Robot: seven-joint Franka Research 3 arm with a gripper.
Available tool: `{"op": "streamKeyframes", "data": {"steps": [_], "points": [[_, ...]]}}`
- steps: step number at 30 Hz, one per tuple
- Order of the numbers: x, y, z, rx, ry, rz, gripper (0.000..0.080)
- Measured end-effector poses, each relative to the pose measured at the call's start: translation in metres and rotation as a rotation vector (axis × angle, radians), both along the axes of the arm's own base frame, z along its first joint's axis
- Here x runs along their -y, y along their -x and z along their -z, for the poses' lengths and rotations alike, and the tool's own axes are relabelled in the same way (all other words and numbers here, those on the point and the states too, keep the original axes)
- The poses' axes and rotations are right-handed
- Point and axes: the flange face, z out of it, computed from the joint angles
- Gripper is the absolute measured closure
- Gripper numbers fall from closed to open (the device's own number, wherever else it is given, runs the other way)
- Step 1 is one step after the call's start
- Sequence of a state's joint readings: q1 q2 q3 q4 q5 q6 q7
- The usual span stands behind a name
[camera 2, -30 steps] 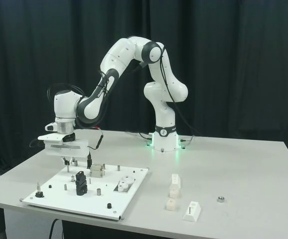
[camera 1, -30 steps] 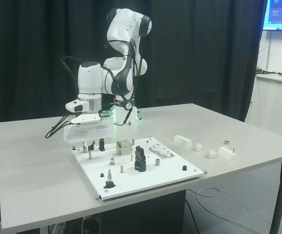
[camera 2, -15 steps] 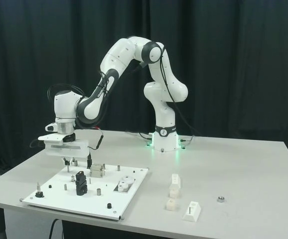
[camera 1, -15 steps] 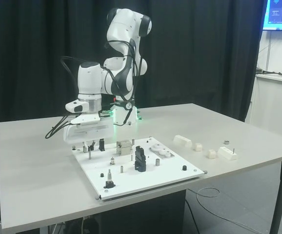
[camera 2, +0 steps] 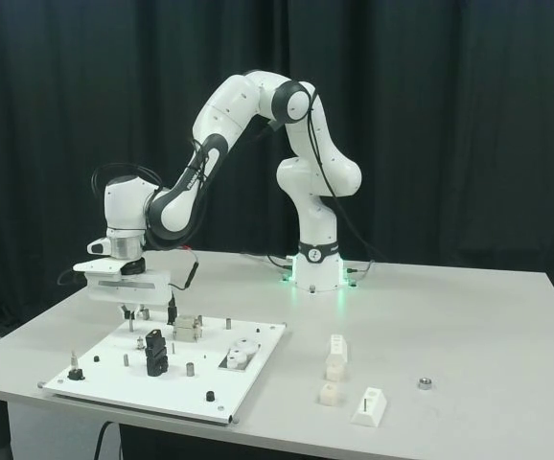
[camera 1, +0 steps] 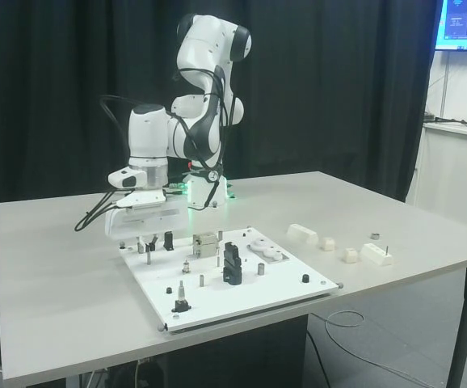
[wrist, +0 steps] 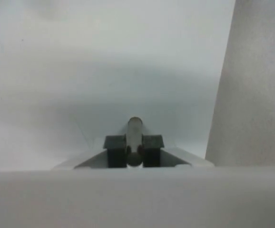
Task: Insert round peg 2.
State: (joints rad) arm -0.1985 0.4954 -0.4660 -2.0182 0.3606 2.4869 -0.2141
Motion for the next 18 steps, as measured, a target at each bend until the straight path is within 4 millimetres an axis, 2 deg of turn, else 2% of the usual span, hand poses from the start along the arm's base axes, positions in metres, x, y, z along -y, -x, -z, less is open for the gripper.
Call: {"op": "streamKeyframes", "data": {"steps": [2, 7, 8, 13, 14, 18], "points": [[-0.0002, 0.0004, 0.0005, 0.000, -0.002, 0.002, 0.0719], [-0.0002, 0.0005, 0.0006, 0.000, -0.002, 0.003, 0.0719], [-0.0001, 0.0005, 0.0005, 0.000, -0.002, 0.003, 0.0411], [0.0008, 0.0009, -0.0006, 0.002, -0.001, 0.004, 0.0411], [0.0010, 0.0010, -0.0011, 0.003, 0.000, 0.005, 0.0115], [0.0020, 0.0009, -0.0041, 0.007, 0.002, 0.006, 0.0115]]}}
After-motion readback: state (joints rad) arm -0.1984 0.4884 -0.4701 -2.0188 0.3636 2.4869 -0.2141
